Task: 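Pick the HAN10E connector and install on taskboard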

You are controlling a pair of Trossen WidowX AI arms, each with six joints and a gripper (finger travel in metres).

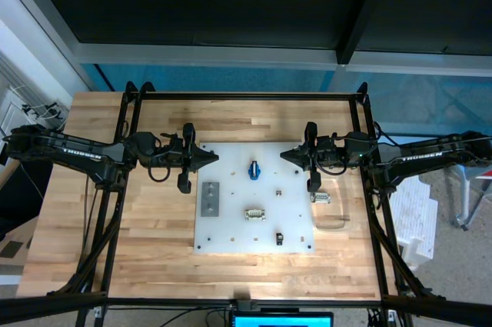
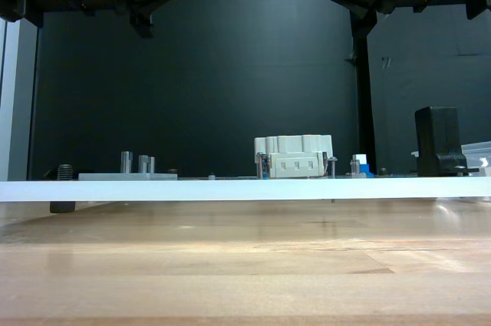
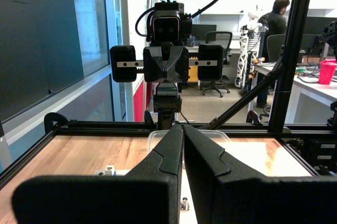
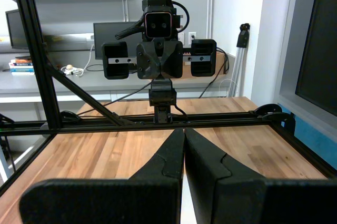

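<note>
Legible from above: white capital lettering "TROSSEN", running lengthwise on the black left arm (image 1: pixel 77 152) and again on the black right arm (image 1: pixel 427 155). Printed in both cases on the long link behind the wrist. Set well back from the left gripper (image 1: pixel 215 157), held over the far left corner of the flat white square taskboard (image 1: pixel 231 227), and from the right gripper (image 1: pixel 284 155), held over its far right part, each with fingers pressed together. Marks on the blue-lit screen (image 1: pixel 280 319) at the table's near edge too small to read. Nothing else legible.
</note>
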